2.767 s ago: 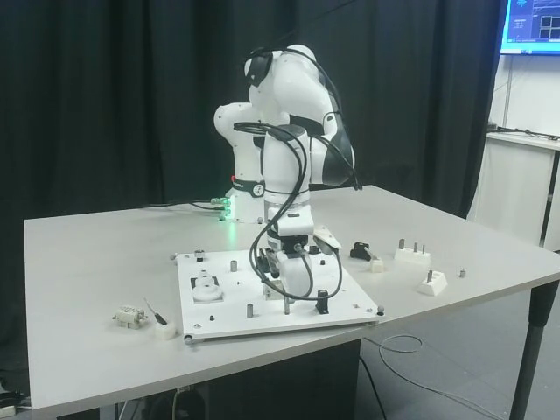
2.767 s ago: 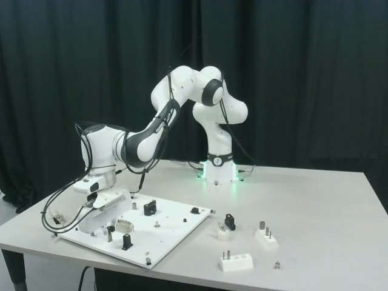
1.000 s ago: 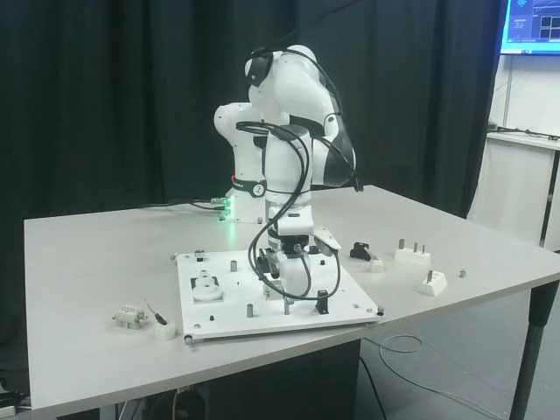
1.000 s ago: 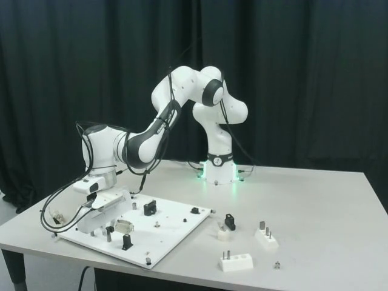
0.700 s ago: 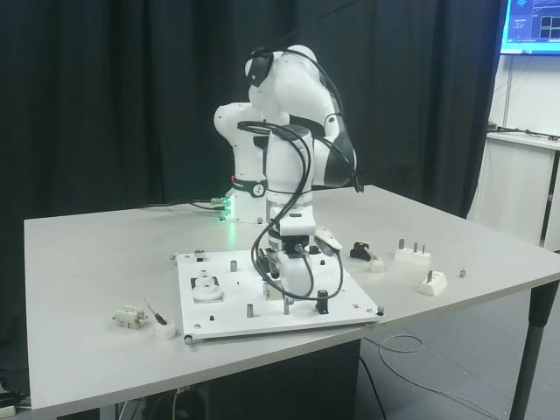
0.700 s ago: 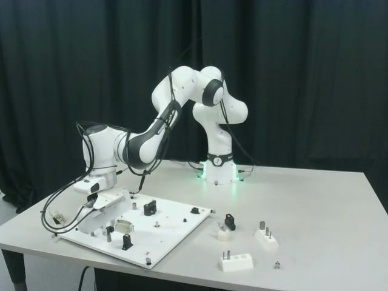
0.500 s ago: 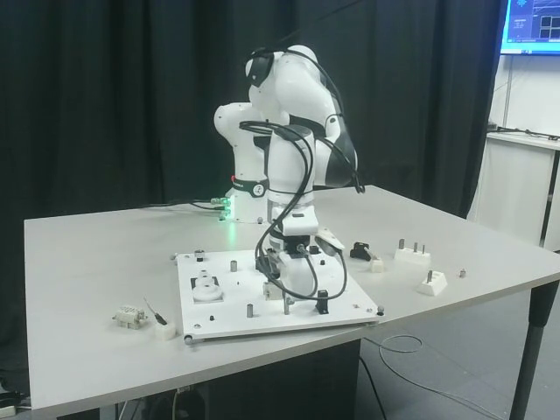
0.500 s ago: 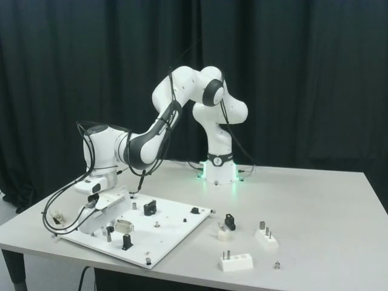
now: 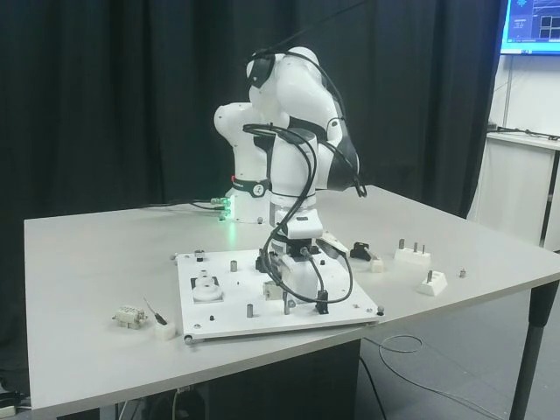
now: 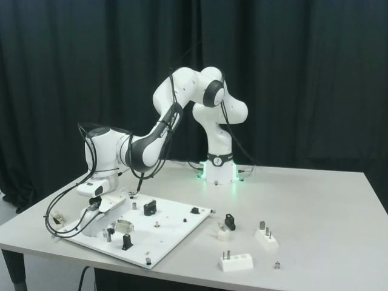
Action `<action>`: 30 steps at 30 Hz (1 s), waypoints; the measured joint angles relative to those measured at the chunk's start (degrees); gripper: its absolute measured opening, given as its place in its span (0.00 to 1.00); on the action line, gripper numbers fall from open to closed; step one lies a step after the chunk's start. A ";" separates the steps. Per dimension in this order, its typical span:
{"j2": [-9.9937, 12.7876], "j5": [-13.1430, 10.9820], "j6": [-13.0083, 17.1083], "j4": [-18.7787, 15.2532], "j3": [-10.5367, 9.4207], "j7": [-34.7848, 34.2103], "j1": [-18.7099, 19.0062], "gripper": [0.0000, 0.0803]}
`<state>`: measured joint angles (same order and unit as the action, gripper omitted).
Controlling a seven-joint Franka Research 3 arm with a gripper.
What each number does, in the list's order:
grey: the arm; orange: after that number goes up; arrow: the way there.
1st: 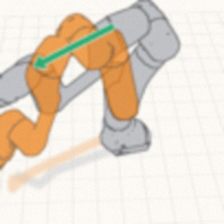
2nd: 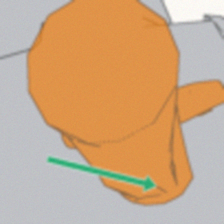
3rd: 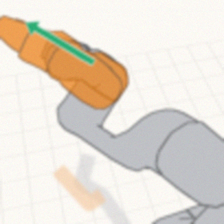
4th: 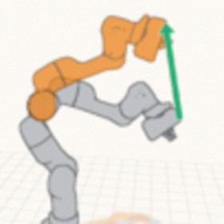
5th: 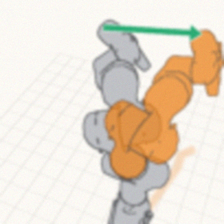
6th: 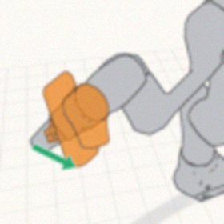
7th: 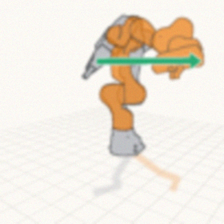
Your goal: Insert square peg 3.
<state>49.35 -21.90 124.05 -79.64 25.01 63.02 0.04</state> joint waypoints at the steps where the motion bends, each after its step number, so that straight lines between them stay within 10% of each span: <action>1: 0.00 0.00 0.00 0.00 0.00 0.00 0.01 0.14; 16: -0.46 0.38 -0.28 0.04 0.20 -0.39 0.52 0.14; 17: -0.57 0.61 -0.40 0.04 0.22 -0.51 0.54 0.78; 30: -2.96 2.98 -2.24 0.15 0.23 -2.84 0.56 0.99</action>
